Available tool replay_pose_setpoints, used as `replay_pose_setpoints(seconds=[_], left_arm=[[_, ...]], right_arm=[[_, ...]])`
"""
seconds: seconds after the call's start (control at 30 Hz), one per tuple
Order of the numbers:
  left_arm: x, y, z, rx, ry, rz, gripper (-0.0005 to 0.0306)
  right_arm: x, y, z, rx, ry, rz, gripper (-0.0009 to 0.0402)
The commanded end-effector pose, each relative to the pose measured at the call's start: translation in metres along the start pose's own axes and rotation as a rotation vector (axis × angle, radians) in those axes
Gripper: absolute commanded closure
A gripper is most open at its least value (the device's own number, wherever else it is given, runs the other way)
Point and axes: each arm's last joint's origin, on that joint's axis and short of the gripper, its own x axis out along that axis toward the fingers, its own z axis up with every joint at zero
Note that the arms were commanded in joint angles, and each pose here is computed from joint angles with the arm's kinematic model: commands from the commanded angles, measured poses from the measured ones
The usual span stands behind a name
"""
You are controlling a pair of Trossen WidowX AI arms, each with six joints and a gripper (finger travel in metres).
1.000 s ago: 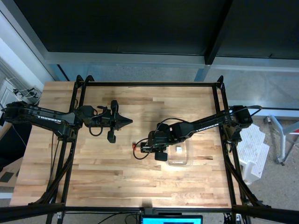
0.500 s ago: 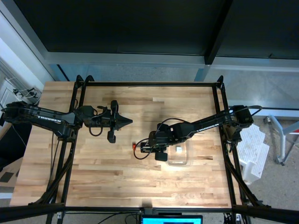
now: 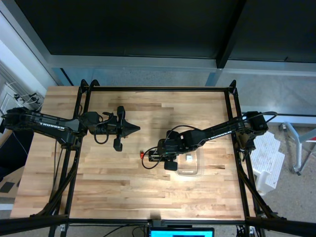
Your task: Pick the RCA connector and install on taskboard
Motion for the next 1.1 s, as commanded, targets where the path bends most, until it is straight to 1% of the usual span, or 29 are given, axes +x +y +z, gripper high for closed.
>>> replay_pose_setpoints(seconds=[0.03, 0.37, 0.57, 0.7, 0.9, 1.1], left_arm=[[0.0, 0.0, 0.0, 0.0, 0.0, 0.0, 0.03], [0.0, 0.0, 0.0, 0.0, 0.0, 0.0, 0.03], [0.0, 0.0, 0.0, 0.0, 0.0, 0.0, 0.03], [0.0, 0.0, 0.0, 0.0, 0.0, 0.0, 0.03], [0.0, 0.0, 0.0, 0.0, 0.0, 0.0, 0.03], [0.0, 0.0, 0.0, 0.0, 0.0, 0.0, 0.03]], right_arm=[[-0.003, 0.0, 0.001, 0.0, -0.014, -0.007, 0.0323], [-0.013, -0.002, 0.002, 0.002, -0.029, -0.004, 0.0241], [-0.024, -0.004, 0.0, 0.0, -0.024, -0.004, 0.0207], [-0.035, -0.006, -0.002, 0.0, -0.025, -0.004, 0.0198], [-0.053, -0.009, -0.005, -0.016, -0.041, 0.001, 0.0196], [-0.067, -0.012, -0.014, -0.026, -0.047, 0.002, 0.0196]])
